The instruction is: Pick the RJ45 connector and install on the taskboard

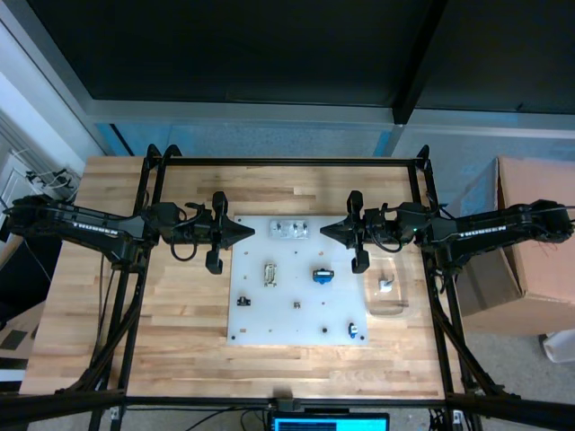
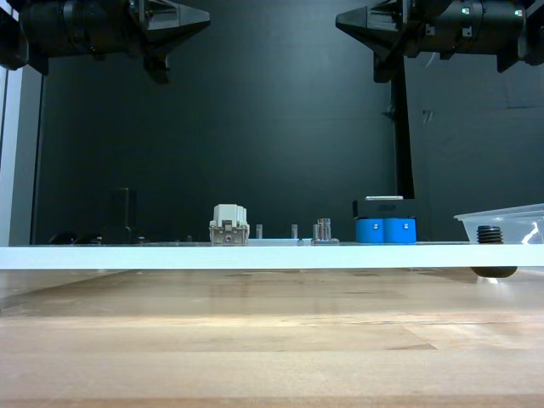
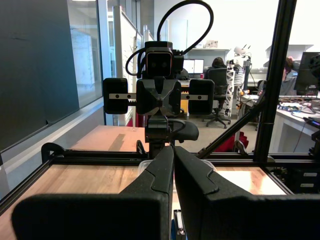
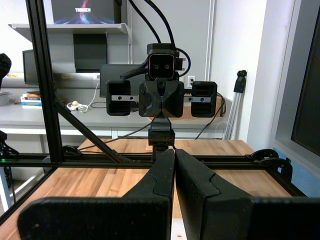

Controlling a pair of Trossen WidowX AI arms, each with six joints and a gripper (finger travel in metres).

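High view: the left gripper [image 1: 250,232] hangs over the board's [image 1: 269,314] far left corner. The right gripper [image 1: 325,229] hangs over its far edge, further right. The tips point at each other, well apart.

Low view: both grippers are high above the board and the frame cuts off the arms, so only the tips show.

Left wrist view: the fingers [image 3: 160,170] are pressed together with nothing between them. Right wrist view: the same, fingers [image 4: 162,172] closed and empty. In both, the gripper's own bulk hides most of the board.

The connector [image 1: 384,286] is a small pale piece lying free in a clear tray [image 1: 388,312] on the table [image 1: 117,296], just beside the board's right edge. It is clear of the board, and too small for its shape or facing to be made out. In the low view the tray [image 2: 510,217] is cut off at the frame's edge, and the connector inside cannot be picked out with certainty.

On the board are a blue part [image 1: 322,276] and a pale part [image 1: 269,274]. Which fitting is the connector's seat cannot be told.
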